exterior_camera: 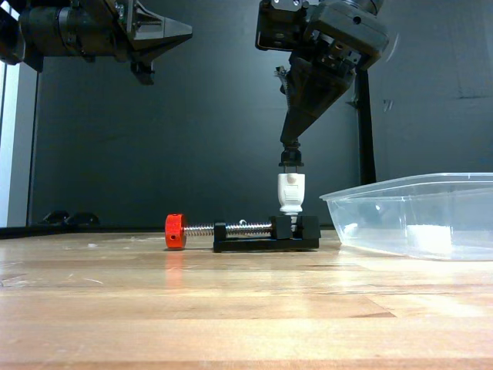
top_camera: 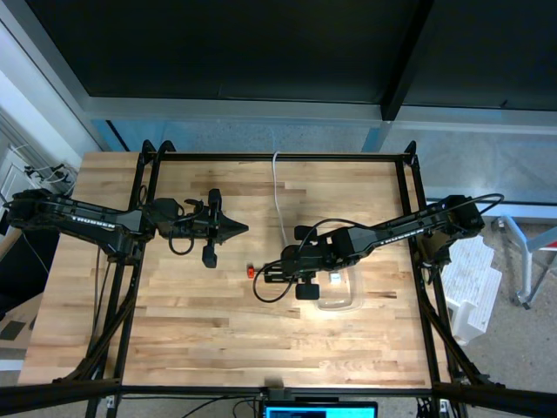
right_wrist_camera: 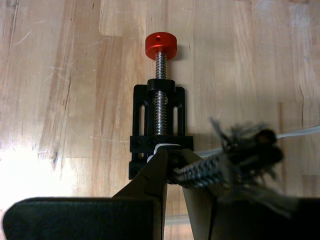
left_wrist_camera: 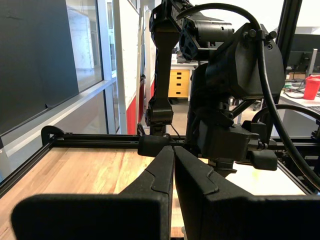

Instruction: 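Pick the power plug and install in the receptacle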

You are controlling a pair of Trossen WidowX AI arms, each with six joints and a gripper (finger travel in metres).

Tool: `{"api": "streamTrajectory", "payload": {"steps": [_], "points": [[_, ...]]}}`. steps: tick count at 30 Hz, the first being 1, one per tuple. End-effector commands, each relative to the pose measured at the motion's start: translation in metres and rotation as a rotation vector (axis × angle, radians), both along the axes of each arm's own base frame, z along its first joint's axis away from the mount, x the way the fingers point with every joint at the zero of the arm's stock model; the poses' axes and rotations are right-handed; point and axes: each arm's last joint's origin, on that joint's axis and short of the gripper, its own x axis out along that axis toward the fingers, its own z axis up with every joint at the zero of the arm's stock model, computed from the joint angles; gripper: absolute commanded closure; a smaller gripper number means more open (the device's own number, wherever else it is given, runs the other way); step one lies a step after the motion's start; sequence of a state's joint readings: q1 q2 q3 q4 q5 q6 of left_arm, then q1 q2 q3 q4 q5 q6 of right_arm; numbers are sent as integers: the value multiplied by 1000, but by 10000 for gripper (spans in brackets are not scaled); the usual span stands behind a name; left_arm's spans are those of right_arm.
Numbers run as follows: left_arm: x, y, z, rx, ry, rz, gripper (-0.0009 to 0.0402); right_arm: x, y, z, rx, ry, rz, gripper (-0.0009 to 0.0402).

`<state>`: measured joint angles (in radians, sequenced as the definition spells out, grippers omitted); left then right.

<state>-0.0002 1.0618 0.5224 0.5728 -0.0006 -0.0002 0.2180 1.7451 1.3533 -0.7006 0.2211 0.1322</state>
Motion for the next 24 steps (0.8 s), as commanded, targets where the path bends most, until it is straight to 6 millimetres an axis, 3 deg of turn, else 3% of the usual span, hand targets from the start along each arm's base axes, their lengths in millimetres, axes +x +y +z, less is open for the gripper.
{"api": "streamTrajectory", "payload": {"steps": [1, 14, 24], "points": [[0, 0, 0, 0, 0, 0, 393, -1, 0, -7, 2, 3, 1, 393], [0, 0, 0, 0, 0, 0, 393, -8, -2, -34, 5, -10, 1, 393], [0, 0, 0, 0, 0, 0, 393, -16, -4, -41, 14, -51, 0, 393]]}}
